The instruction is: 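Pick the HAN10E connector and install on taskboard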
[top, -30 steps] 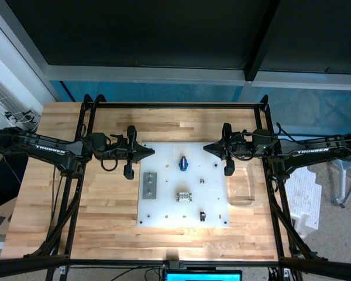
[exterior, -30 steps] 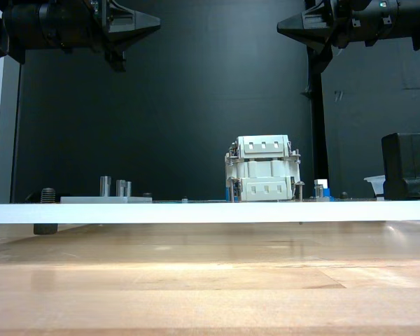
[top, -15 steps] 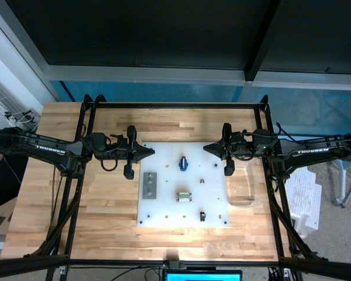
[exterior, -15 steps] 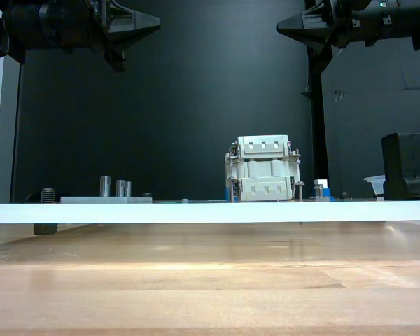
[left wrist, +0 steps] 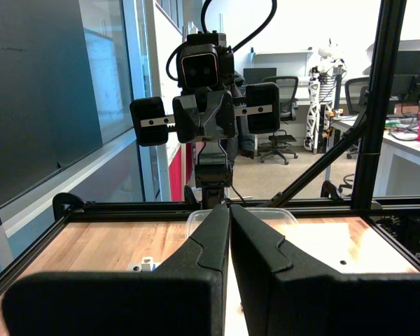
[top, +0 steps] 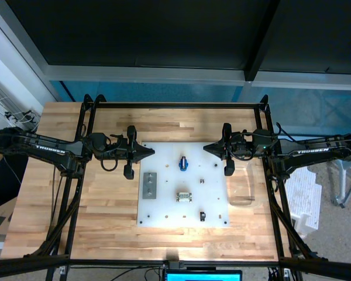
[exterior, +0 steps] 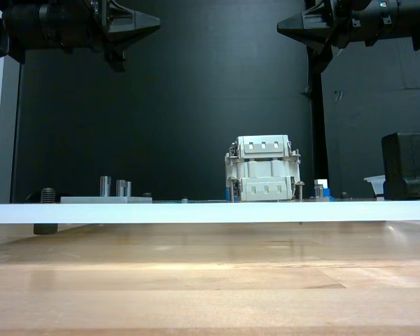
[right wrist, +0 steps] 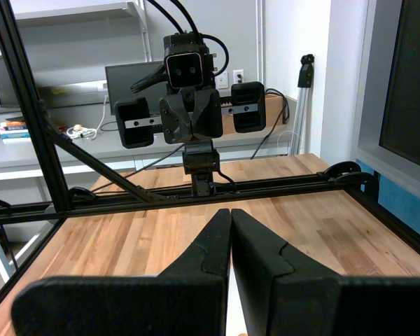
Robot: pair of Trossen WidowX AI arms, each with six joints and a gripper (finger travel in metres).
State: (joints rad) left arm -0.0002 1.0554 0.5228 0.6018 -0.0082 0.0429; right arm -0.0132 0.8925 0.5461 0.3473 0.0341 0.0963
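Observation:
The HAN10E connector, a light-grey block, sits upright on the white taskboard near its middle. My left gripper hovers high over the board's far-left corner, shut and empty. Over the far-right corner my right gripper hangs at the same height, also shut with nothing in it. Both point inward and stay well apart from the connector.
On the board stand a grey metal block with two pegs, a blue knob and small black parts. A clear plastic tray lies just right of the board. Black frame rails border the wooden table.

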